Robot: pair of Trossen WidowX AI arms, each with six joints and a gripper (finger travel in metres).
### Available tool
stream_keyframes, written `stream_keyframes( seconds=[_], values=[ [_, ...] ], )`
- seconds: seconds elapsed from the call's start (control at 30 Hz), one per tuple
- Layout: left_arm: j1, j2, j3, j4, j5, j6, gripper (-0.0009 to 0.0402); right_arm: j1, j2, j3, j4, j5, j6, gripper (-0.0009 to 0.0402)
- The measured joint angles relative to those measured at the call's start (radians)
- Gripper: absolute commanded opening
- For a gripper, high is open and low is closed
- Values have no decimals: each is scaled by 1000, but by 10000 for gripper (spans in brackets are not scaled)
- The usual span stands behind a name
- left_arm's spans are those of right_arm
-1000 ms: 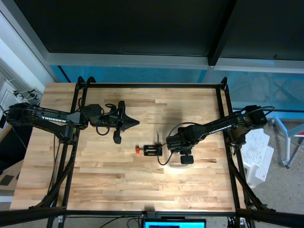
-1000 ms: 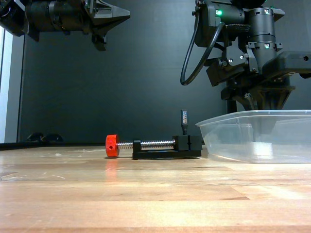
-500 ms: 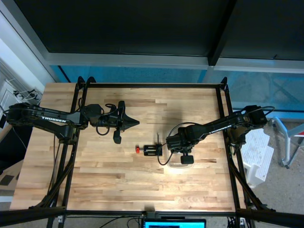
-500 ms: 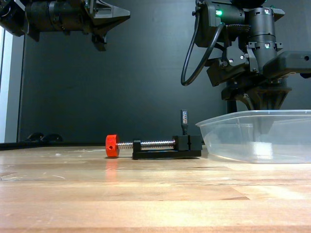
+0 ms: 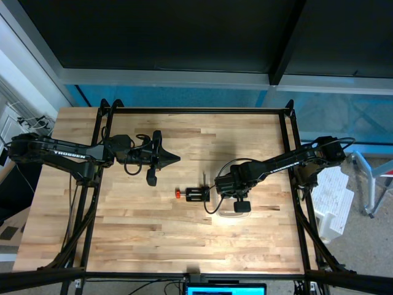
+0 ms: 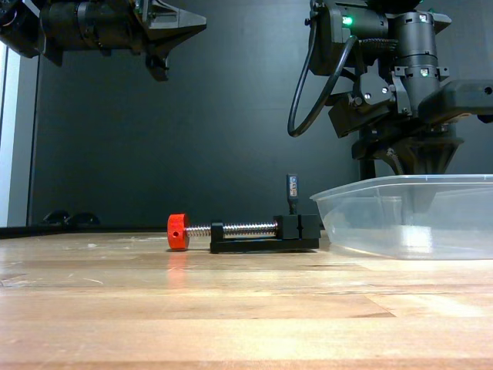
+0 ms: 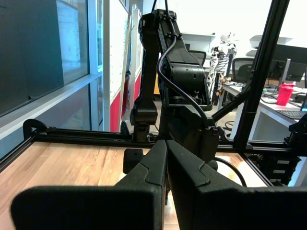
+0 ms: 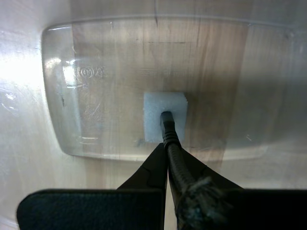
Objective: Pick the usb-c connector and install on the hub
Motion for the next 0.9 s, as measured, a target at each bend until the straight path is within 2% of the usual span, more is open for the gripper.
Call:
stream_keyframes(
  seconds=[0.9],
  values=[
    [0,0,0,0,0,0,0,0,-27,0,-23,3,-3,0]
  ],
)
